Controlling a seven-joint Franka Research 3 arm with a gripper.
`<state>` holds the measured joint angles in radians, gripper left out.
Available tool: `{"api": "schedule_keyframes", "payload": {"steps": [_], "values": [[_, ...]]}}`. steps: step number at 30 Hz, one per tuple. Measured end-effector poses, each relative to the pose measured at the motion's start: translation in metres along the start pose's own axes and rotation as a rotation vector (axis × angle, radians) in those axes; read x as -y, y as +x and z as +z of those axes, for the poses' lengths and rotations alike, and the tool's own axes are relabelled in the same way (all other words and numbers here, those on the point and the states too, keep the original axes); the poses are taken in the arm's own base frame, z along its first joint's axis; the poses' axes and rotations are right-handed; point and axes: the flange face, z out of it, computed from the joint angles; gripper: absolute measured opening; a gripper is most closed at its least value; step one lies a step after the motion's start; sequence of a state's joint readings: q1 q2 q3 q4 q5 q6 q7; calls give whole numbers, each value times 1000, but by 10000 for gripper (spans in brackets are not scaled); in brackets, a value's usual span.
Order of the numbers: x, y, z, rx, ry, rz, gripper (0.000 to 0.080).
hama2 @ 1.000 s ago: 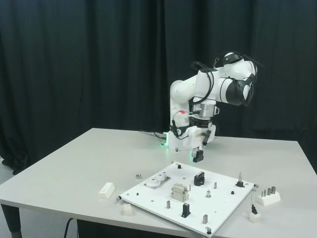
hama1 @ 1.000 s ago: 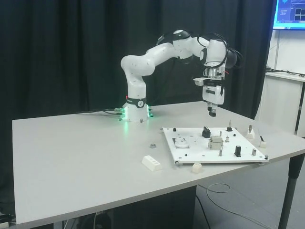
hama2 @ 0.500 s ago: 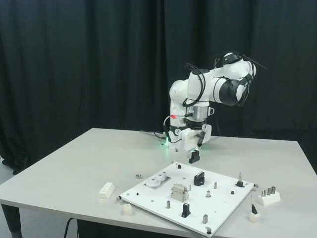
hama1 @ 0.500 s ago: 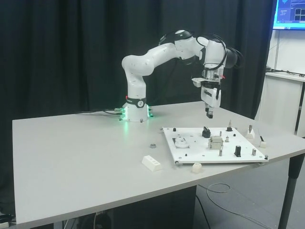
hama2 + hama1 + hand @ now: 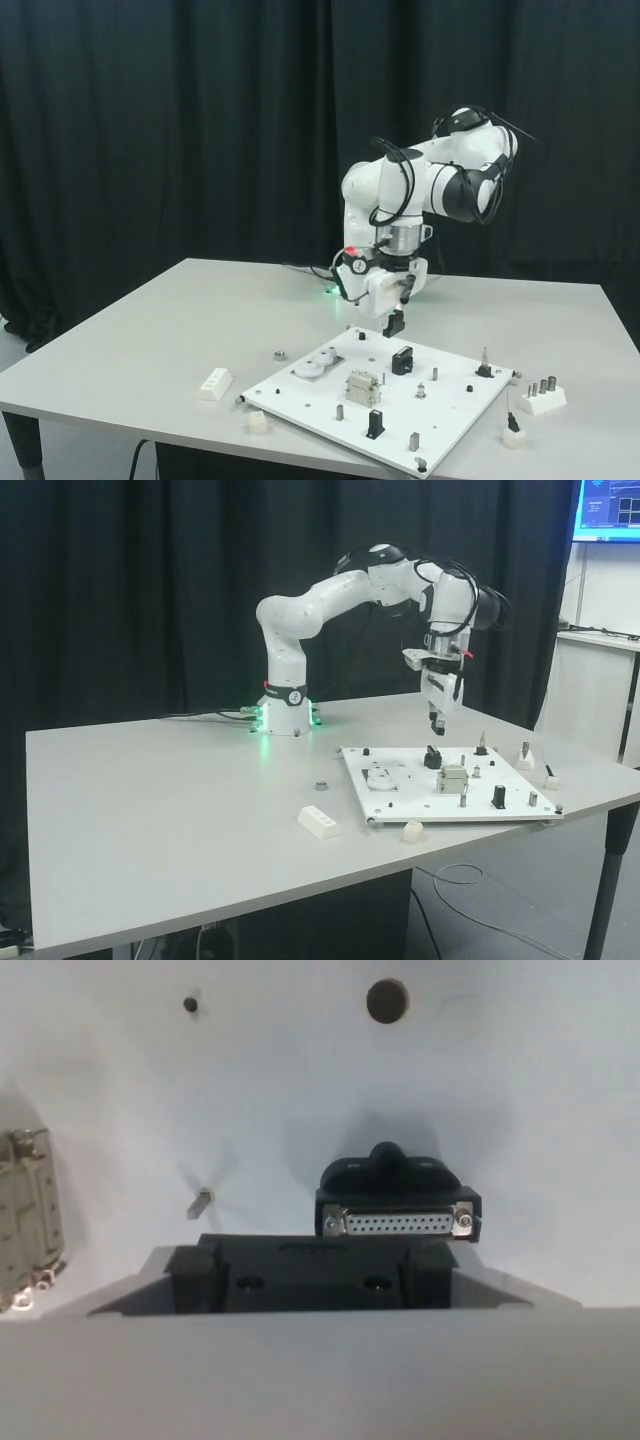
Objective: Insert D-SUB.
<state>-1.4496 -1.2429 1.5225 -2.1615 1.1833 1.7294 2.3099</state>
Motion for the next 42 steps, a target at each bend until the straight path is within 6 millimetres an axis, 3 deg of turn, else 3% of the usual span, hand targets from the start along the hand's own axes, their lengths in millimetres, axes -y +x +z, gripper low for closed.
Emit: {"api": "schedule_keyframes", "payload": {"steps": [42], "values": [[-15,1,33,-21,4,-10,388]]}}
